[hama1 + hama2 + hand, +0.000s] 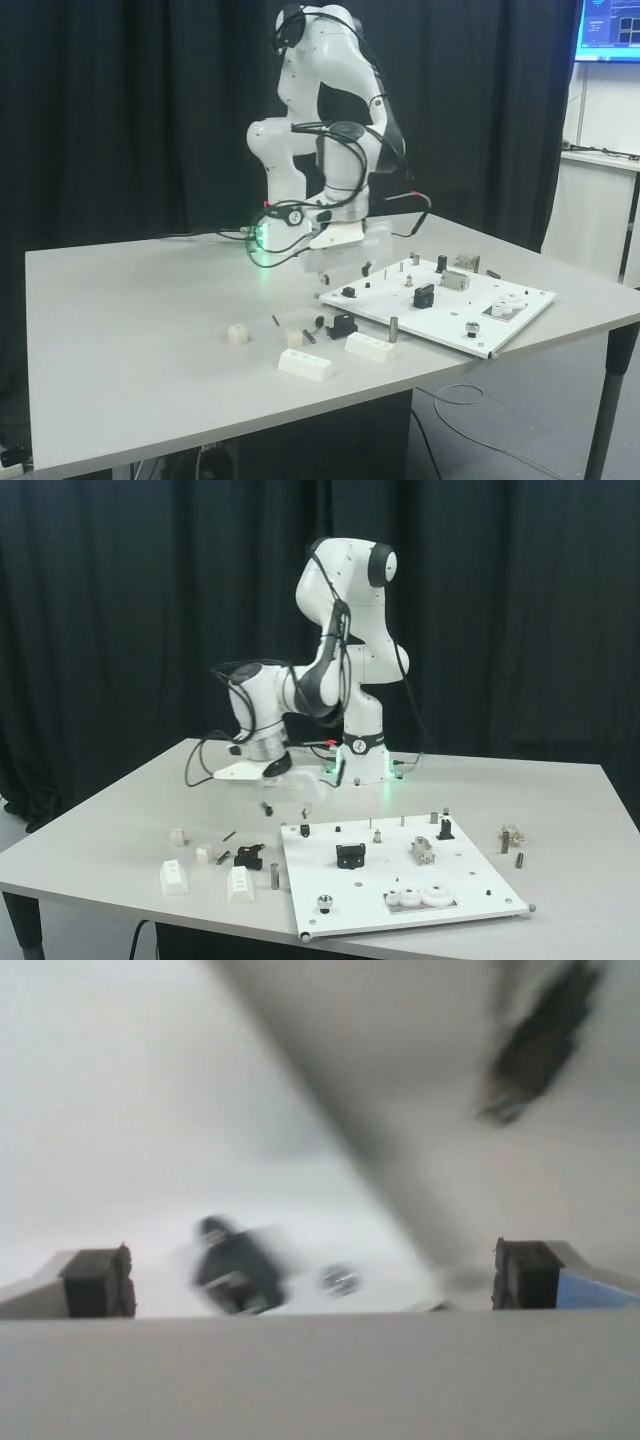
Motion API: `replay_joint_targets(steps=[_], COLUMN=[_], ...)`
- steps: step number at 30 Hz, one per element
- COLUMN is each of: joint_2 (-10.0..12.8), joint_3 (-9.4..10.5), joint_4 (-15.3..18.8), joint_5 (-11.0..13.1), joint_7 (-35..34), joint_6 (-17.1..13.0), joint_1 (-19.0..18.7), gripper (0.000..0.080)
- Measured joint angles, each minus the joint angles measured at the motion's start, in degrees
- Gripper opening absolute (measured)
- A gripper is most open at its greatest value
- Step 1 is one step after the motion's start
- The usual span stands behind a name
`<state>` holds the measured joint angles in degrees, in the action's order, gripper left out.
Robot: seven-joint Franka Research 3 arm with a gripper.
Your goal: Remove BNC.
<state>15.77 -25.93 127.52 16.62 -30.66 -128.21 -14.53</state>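
We are in the approach step: our hand (pixel 285 802) hangs above the grey worktop (pixel 120 320), just off the near-left corner of the white board (pixel 470 890), and it grips nothing. In the wrist view the two black finger pads (pixel 97 1282) stand wide apart with bare space between them, so the hand is released.

We cannot say for sure which part is the BNC. Our best guess is the small round metal fitting (pixel 325 902) near the front edge of the board, a short ringed barrel standing upright; at this distance we cannot confirm it. It sits well apart from the hand.

In our judgement the next move calls for carrying the hand over the board, lining the pads up on either side of the fitting's collar, and coming straight down. A bayonet plug usually wants a push and a quarter turn before it lifts, so a firm grip on the ring matters more than speed.

The board is a flat, smooth white plate with small holes, carrying a blocky black part (pixel 349 856), thin upright pins and two white gear-like wheels (pixel 420 896). Off the board lie pale wedge-shaped blocks (pixel 241 884), a small pale cube (pixel 177 836) and a black angular piece (pixel 249 857), all matt and hard-looking. A green light glows at the arm's base (pixel 338 770).
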Motion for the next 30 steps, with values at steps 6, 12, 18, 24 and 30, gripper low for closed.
replay_joint_targets(steps=[6,12,18,24,30], joint_2=[-2.50,-4.44,-5.70,-6.68,-7.50], joint_3=[0.33,1.05,1.63,2.60,3.43], joint_4=[3.10,5.63,7.65,9.05,10.28], joint_5=[0.04,0.04,0.04,0.04,-0.02], joint_7=[-5.80,-11.79,-18.31,-27.43,-36.06], joint_6=[-0.08,-1.04,-3.22,-5.74,-8.59], joint_1=[-3.91,-7.47,-10.84,-13.59,-16.13], gripper=[0.0800,0.0800,0.0800,0.0800,0.0800])
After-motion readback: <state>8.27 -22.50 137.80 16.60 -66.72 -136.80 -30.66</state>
